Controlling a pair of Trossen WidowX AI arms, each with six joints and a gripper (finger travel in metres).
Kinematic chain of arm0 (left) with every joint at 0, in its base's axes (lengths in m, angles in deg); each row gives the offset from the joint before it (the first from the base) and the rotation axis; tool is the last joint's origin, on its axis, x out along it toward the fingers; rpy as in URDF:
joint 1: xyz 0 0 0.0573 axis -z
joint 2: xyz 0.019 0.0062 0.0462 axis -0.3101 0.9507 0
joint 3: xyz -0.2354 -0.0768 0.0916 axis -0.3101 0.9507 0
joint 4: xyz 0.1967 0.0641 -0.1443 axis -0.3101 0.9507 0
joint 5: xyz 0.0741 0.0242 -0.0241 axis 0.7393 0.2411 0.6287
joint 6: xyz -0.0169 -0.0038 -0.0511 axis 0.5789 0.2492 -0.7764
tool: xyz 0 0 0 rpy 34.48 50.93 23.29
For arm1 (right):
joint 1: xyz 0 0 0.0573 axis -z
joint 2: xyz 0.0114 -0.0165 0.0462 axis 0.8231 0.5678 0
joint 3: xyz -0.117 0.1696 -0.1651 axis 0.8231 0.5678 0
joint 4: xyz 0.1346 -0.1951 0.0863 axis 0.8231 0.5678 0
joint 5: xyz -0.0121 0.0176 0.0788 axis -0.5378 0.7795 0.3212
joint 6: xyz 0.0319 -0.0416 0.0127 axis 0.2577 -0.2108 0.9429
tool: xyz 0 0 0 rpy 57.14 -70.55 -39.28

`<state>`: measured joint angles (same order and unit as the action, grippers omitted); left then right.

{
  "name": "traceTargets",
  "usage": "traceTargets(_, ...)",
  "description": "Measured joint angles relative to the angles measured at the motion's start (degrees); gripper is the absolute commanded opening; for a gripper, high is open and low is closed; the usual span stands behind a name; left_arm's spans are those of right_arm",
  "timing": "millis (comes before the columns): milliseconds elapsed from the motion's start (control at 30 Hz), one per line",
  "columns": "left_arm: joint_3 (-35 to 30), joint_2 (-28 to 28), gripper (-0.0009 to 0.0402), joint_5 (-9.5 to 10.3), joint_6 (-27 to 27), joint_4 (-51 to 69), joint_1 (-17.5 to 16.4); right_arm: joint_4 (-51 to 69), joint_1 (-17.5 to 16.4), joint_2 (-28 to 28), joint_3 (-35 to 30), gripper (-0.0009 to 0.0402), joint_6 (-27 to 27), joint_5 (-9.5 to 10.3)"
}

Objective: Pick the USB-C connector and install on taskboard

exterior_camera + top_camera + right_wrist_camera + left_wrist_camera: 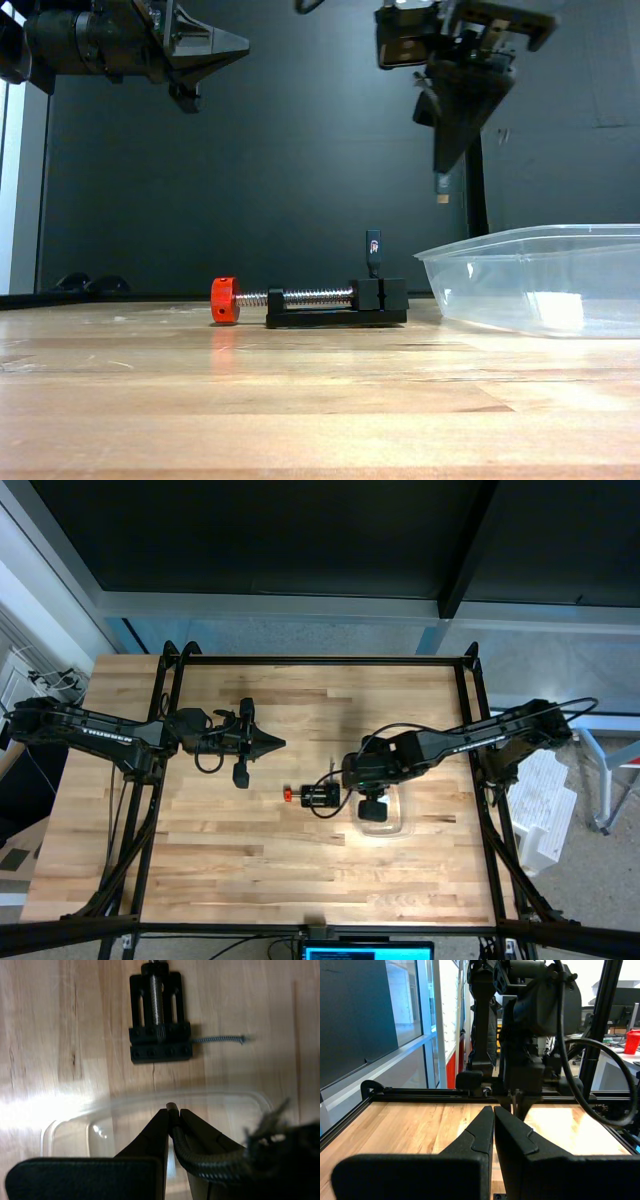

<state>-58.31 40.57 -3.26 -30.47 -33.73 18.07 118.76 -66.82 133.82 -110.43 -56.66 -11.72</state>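
While right gripper [173, 1112] pinches USB-C connector [441, 186] above tray [520, 272], left gripper [493, 1110] clenched, aloft.

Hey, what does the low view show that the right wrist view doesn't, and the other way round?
Only the low view: the orange-red knob of the taskboard, and the left gripper, shut, high at the left. Only the right wrist view: the braided cable trailing from the USB-C connector, and a thin wire beside the taskboard. Both: the right gripper shut on that connector, over the clear tray's edge, near the taskboard's black block.
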Motion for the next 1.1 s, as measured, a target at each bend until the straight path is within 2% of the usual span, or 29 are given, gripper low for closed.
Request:
traceTargets(267,0.0,0.0,0.0,0.02,0.02,0.0,0.0,0.04,0.17,5.9,-5.77,0.0,-0.2,0.04)
traceTargets(700,-0.02,0.0,0.0,0.0,0.02,0.02,0.0,-0.11,0.61,11.76,-11.72,0.0,-1.55,0.04)
traceTargets(1100,-0.02,0.0,0.0,0.02,0.02,0.02,0.0,0.55,1.2,12.41,-12.44,0.0,-2.4,0.0)
